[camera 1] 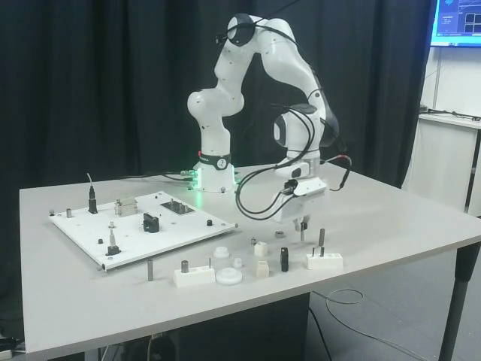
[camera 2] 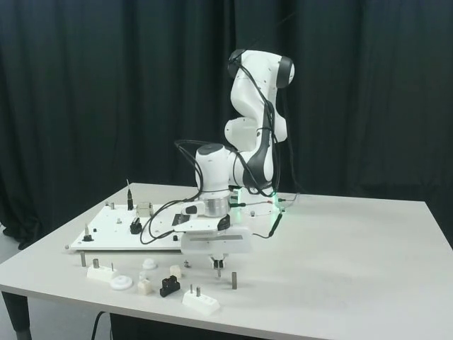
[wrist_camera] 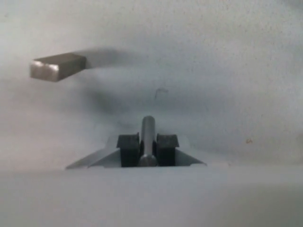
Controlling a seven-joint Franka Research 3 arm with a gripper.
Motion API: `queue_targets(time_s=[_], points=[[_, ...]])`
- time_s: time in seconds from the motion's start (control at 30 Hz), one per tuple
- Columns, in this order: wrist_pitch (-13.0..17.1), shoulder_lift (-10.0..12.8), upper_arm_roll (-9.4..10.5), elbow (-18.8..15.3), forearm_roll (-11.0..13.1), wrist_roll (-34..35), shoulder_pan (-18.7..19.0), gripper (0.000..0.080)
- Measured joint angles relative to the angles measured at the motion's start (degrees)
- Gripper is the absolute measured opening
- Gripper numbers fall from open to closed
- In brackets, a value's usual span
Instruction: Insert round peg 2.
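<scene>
The pincer [wrist_camera: 148,147] is clamped on a round peg [wrist_camera: 148,137], its two black fingers [wrist_camera: 128,149] pressed against either side of the grey metal shaft. In the room views the peg hangs upright from the pincer, just above the grey surface [camera 1: 376,218]. A small grey block [wrist_camera: 58,66] lies on the surface near the pincer, apart from it. Another upright peg [camera 2: 233,281] stands just beside the pincer. The white board [camera 1: 139,226] with its fixtures sits well apart from the pincer.
</scene>
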Motion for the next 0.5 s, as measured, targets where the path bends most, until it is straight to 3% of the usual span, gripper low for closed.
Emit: queue_targets(time_s=[0.5], points=[[-2.35, -2.04, -0.32, 0.1, 0.0, 0.0, 0.0, 0.0073]])
